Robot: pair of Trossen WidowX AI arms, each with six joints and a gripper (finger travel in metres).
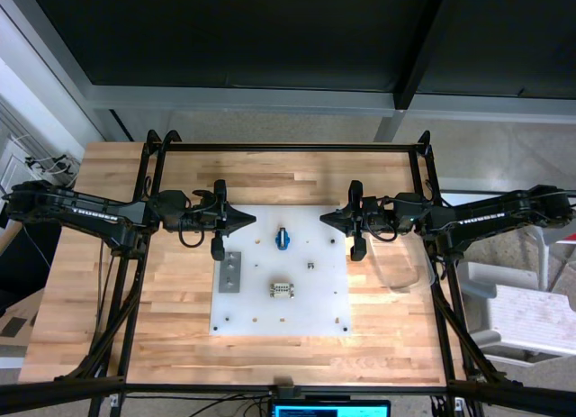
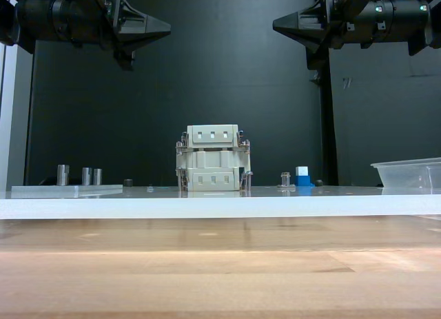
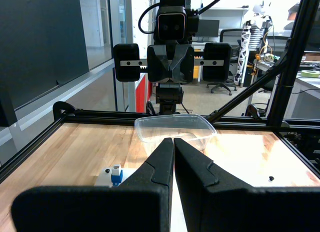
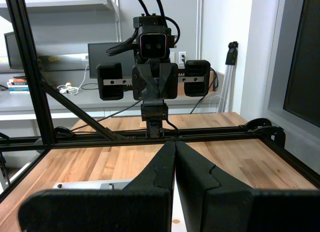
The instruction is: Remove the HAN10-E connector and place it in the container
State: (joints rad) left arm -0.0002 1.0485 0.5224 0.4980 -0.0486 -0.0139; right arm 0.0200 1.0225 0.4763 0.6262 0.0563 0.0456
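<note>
**Wooden table [image 1: 135, 327], both arms high, nothing lifted yet**

Pale planks in a black rail frame carry the work, with a dark wall behind. Over the far-left part of the flat white plastic board [image 1: 270, 318] hangs the left gripper [image 1: 252, 221], its fingers pressed together on nothing. The right gripper [image 1: 324, 219] mirrors it over the far-right part, likewise closed and empty. Both point inward at each other, well above the parts.

Between them, down on the board, sits a small blue part [image 1: 283, 239]. To its near left lies a longer grey metal plate with two holes [image 1: 233, 273].

The small beige-grey rectangular HAN10-E connector [image 1: 283, 290] stands near the board's middle, well apart from either gripper. From table height it reads as two stacked blocks — an upper piece with three small windows on a matching base — with metallic latches at both ends.

The clear plastic container with rounded corners [image 1: 400, 268] rests on the table just beside the board's right edge, empty. By my judgement the task is at its start: approach, grasp, removal and drop-off are all left.
</note>
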